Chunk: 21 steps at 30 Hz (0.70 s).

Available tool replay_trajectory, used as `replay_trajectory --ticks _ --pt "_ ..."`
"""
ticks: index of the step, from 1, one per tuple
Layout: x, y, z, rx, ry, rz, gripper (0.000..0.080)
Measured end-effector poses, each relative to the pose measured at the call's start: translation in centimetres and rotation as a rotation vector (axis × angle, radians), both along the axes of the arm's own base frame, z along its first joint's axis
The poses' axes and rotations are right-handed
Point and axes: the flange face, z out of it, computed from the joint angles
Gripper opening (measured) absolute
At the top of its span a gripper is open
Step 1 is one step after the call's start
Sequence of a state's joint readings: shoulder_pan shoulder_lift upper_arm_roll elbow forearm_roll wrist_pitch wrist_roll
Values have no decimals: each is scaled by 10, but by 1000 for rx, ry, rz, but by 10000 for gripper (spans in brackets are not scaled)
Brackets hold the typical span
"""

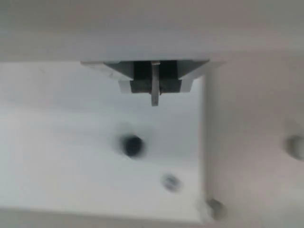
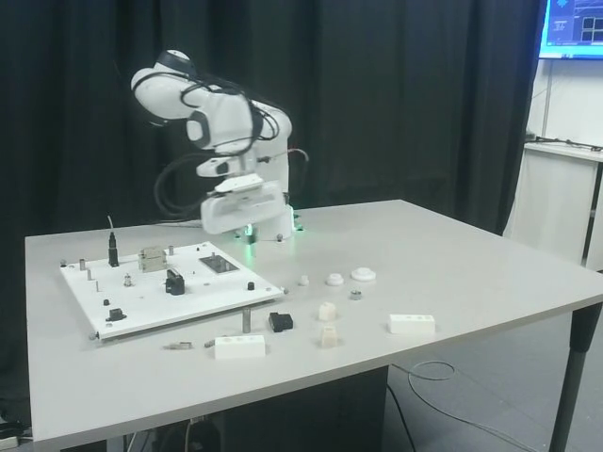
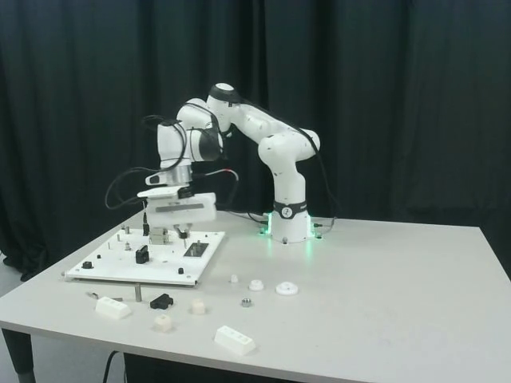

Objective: Place square peg 1.

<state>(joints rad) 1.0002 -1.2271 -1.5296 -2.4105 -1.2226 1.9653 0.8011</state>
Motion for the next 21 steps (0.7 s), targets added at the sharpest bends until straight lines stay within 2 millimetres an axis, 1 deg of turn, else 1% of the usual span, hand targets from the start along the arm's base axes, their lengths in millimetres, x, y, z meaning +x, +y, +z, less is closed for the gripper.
replay_trajectory --ticks 9,15,21 --pt "28 60 -6 11 15 15 28" --pt "44 95 -21 -6 29 20 28" --pt "54 120 -38 -30 45 22 28"
